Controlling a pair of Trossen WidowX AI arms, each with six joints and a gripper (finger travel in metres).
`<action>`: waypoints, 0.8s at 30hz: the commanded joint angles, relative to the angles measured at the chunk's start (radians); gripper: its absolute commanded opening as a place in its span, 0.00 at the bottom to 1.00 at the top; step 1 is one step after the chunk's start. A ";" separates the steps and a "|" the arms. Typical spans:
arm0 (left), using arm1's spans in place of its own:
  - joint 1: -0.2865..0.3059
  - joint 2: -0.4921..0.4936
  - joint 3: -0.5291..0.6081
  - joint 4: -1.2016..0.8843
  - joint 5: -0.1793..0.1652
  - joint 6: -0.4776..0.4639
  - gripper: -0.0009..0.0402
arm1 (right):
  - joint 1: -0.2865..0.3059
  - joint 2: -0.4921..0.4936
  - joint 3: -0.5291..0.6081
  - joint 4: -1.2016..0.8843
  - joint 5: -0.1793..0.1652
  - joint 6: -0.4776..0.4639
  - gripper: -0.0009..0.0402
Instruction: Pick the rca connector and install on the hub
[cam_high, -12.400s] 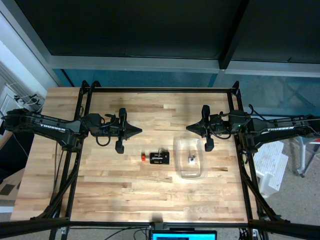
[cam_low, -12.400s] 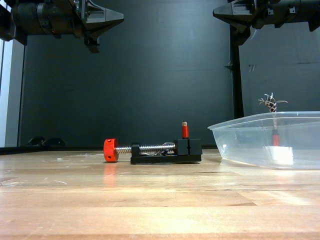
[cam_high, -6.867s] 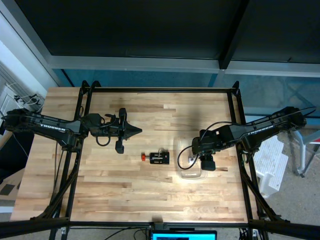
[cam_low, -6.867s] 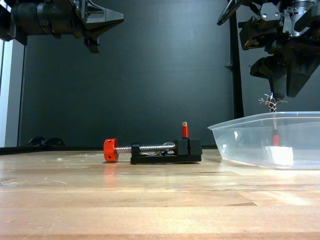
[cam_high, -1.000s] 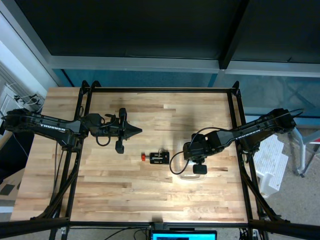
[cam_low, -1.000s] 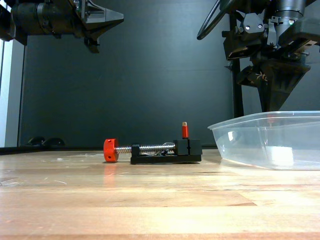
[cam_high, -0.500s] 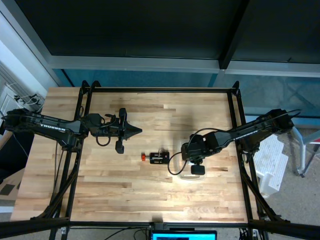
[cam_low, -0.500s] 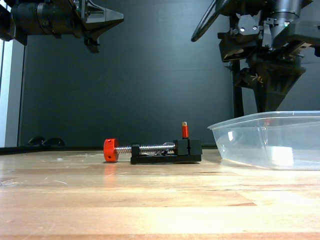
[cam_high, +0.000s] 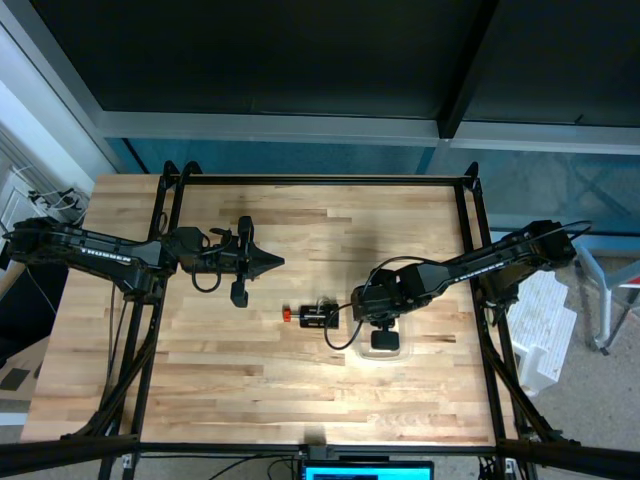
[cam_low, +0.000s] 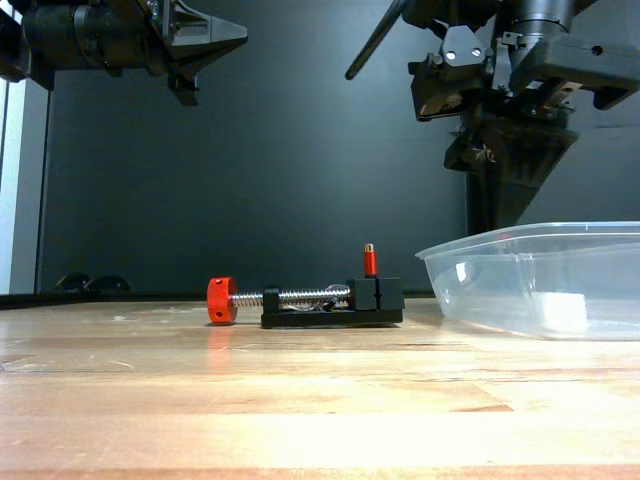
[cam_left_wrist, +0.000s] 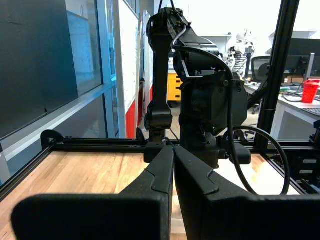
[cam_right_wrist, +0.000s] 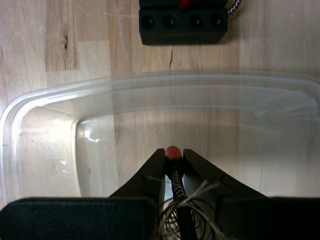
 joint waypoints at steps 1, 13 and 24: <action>0.000 0.000 0.000 0.000 0.000 0.000 0.02 | -0.004 0.014 0.023 -0.005 0.002 -0.001 0.02; 0.000 0.000 0.000 0.000 0.000 0.000 0.02 | -0.022 0.104 0.122 -0.014 0.010 -0.027 0.02; 0.000 0.000 0.000 0.000 0.000 0.000 0.02 | -0.033 0.189 0.222 -0.037 0.009 -0.031 0.02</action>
